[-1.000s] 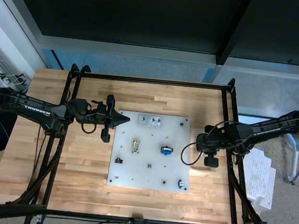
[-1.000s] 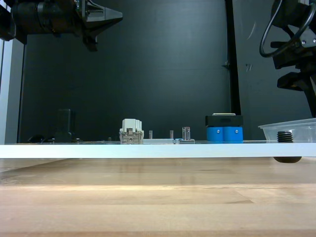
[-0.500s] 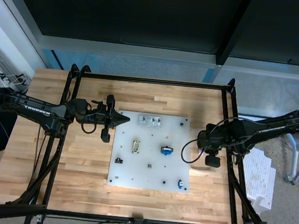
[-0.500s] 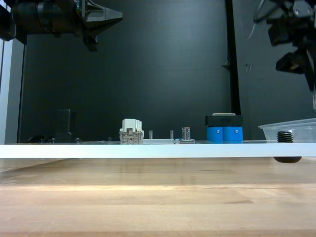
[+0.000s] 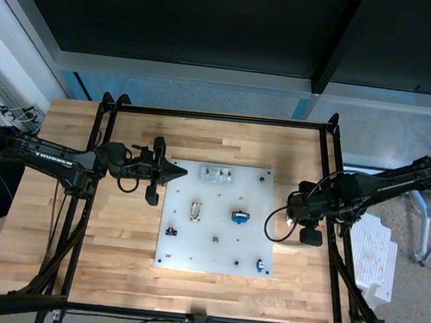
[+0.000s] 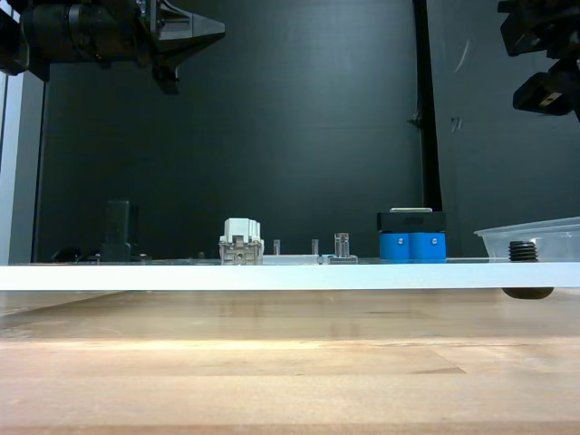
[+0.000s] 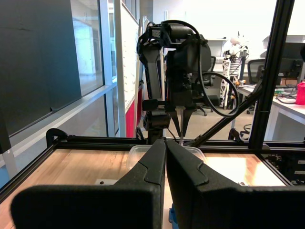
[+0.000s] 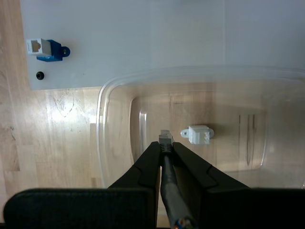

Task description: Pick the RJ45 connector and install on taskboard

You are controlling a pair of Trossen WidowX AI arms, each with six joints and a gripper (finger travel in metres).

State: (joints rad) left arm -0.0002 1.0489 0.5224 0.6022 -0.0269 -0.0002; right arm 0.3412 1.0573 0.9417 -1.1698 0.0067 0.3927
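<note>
My right gripper (image 8: 165,146) hangs above the clear tray (image 8: 101,119), shut on the RJ45 connector (image 8: 165,136), a pale plug at the tip of a thin cable. In the high view the right gripper (image 5: 296,214) is just off the right edge of the white taskboard (image 5: 193,243). A blue jack fitting (image 8: 47,49) sits near the taskboard's (image 8: 133,38) corner. My left gripper (image 7: 166,143) is shut with nothing in it. It is held high over the taskboard's left edge (image 5: 178,172).
A small white fitting (image 8: 199,134) lies in the tray. The taskboard carries a pale connector block (image 6: 240,242), a blue and black fitting (image 6: 411,236) and small posts. The tray (image 6: 535,237) stands to the board's right. A black frame (image 5: 219,117) rings the wooden table.
The right gripper has risen above the tray with the connector and its cable in it. The left arm has not moved.
</note>
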